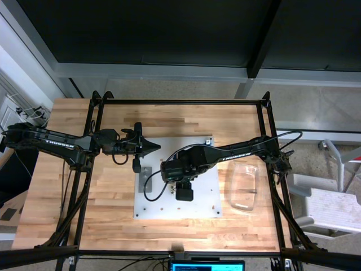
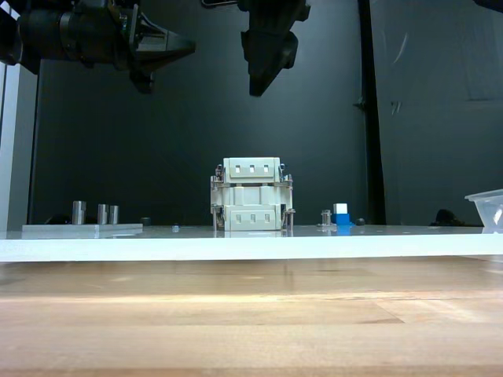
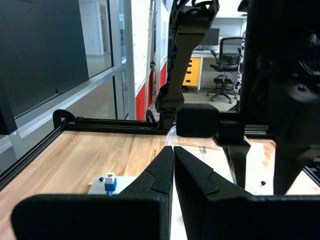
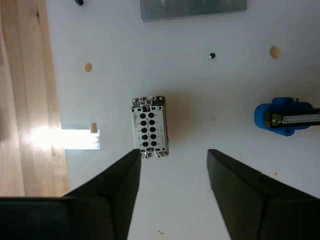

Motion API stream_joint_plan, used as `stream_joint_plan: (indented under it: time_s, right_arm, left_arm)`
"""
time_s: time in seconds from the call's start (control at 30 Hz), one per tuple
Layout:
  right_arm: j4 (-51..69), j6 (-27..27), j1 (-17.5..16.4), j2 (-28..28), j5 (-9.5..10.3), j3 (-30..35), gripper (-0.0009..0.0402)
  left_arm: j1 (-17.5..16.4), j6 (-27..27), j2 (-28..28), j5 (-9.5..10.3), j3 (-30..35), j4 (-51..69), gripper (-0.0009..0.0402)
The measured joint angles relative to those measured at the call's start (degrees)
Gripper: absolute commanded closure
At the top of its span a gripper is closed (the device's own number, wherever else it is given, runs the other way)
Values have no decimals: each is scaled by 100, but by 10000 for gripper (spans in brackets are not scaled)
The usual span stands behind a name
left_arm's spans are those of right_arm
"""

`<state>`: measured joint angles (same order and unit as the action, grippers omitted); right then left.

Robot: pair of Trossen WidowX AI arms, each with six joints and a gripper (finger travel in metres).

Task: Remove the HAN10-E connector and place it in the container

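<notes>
Hovering over the board (image 1: 200, 197), right tool (image 4: 173, 152) spread, HAN10-E connector (image 4: 149, 127) below it, left tool (image 3: 173, 148) pressed together, raised nearby.

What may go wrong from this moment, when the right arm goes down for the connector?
1. The right gripper hangs open above the board, but the HAN10-E connector lies nearer one finger than the gap's middle; a straight descent may strike its top.
2. The left gripper, shut, hangs close beside the right arm; rising with the connector, that arm might brush it.
</notes>
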<state>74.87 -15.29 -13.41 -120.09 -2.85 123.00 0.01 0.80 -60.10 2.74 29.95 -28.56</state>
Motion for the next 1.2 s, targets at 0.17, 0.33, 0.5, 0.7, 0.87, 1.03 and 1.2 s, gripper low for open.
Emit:
stream_joint_plan:
  time_s: [0.17,0.33,0.5,0.7,0.87,1.03,1.2]
  right_arm:
    - [-122,-28,-42,-90,-4,-46,139]
    - [-188,-33,-61,-262,0,-66,121]
    - [-251,-33,-98,-407,-11,-68,118]
    - [-328,-66,-129,-592,2,-74,118]
    - [-466,-63,-149,-629,-11,-155,118]
    - [-529,-59,-173,-629,-4,-260,118]
    - [-612,-55,-192,-629,-7,-402,118]
  left_arm:
    - [0,0,0,2,-2,-2,393]
    - [0,0,0,2,0,-2,393]
    - [0,2,0,2,0,-2,393]
    - [0,0,0,2,-2,-2,393]
    - [0,0,0,2,-2,-2,393]
    - [0,0,0,2,-2,0,393]
    - [0,2,0,2,0,2,393]
